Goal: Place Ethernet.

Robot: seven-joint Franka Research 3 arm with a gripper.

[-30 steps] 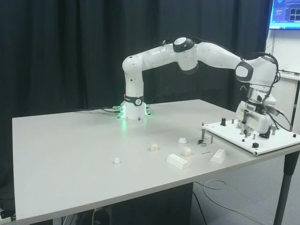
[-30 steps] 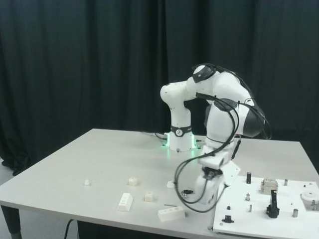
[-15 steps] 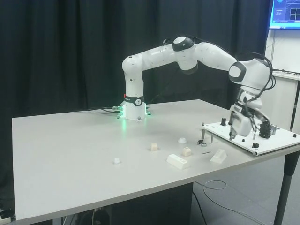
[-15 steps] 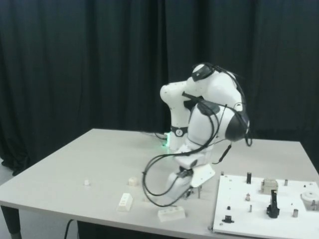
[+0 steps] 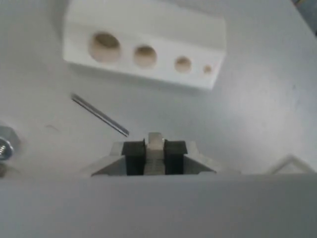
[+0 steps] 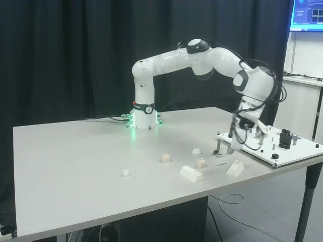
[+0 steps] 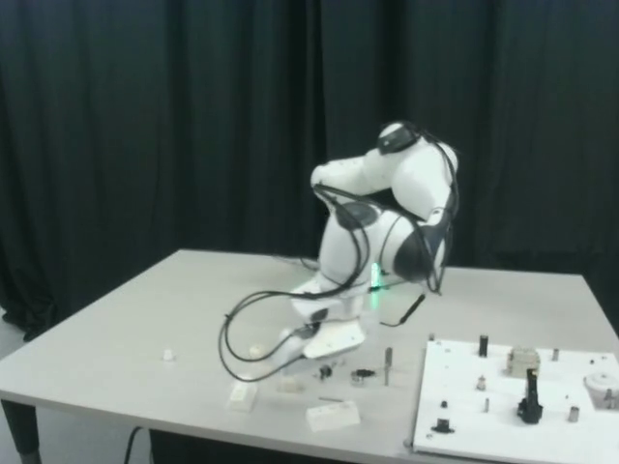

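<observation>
Black curtains close off the room behind a grey desk [image 6: 75, 151], where the white arm reaches low over the loose parts near the white board [image 6: 287, 151] at the desk's end. In the wrist view the gripper [image 5: 155, 148] hangs just above the desk with its black pads [image 5: 132, 154] pressed onto a small pale piece [image 5: 155, 144] caught between them. This is probably the Ethernet plug, though too little shows to be sure. Below lie a white block with four holes [image 5: 148, 44], a thin metal pin [image 5: 99, 115] and a nut [image 5: 6, 148], all apart from the gripper. Such a plug should be light, rigid and smooth-sided, with a thin latch that could snap, so a hold across its flat sides seems safest. No matching socket can be made out on the board.
</observation>
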